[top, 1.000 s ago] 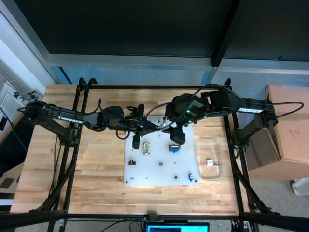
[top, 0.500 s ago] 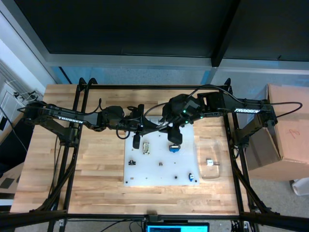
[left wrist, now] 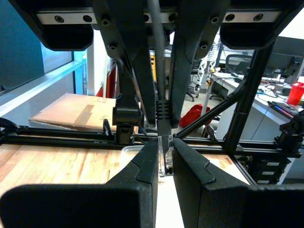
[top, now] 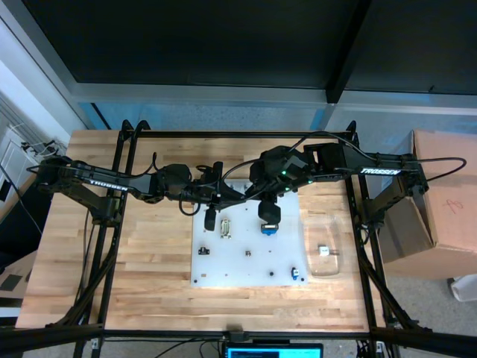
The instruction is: Pick the RJ45 connector and install on the taskboard
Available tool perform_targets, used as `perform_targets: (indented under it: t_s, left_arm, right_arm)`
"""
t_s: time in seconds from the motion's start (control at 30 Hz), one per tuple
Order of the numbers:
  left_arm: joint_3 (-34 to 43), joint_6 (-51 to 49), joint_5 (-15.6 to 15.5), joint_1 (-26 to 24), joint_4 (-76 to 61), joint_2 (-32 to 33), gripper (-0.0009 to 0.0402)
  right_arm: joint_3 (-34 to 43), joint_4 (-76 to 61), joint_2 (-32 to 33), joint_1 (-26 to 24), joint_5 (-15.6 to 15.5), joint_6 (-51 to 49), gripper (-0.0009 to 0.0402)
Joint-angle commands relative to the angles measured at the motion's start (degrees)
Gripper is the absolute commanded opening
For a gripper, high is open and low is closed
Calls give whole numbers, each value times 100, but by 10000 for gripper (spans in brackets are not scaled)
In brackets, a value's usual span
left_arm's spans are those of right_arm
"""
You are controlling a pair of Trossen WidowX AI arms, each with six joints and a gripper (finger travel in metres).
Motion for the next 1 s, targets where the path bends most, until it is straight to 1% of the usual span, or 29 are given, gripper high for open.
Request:
perform_targets:
  t_s: [0.03, 0.17, 0.27, 0.33, 0.53, 0.7, 0.83, 0.93, 1.0]
  left_arm:
    - [2, -7, -7, 0, 9, 2, 8]
    - [2, -7, -4, 0, 9, 2, 8]
    - [2, -24, -4, 0, -4, 2, 22]
    - [2, -140, -4, 0, -13, 2, 42]
    - [0, -245, -44, 4, -111, -11, 122]
    - [-48, -195, -50, 15, -254, -81, 160]
    - [-199, -162, -52, 20, -256, -208, 169]
    - [-289, -136, -52, 26, -256, -275, 163]
    - [-291, -129, -48, 26, -251, -278, 156]
  right_arm:
    - [4, 7, 2, 2, 4, -11, -1]
    - [2, 2, 2, 2, 4, -15, 3]
    - [2, 0, -4, 2, 4, -24, 0]
    - [2, -2, -44, 4, 7, -55, 1]
    - [2, -203, -289, 7, 11, -190, 0]
    - [-210, -302, -450, 7, 9, -221, 0]
    - [-737, -319, -658, 13, 9, -234, 0]
    - [-1226, -332, -850, 59, 9, -249, 0]
    - [-1578, -326, -990, 188, 22, -219, 0]
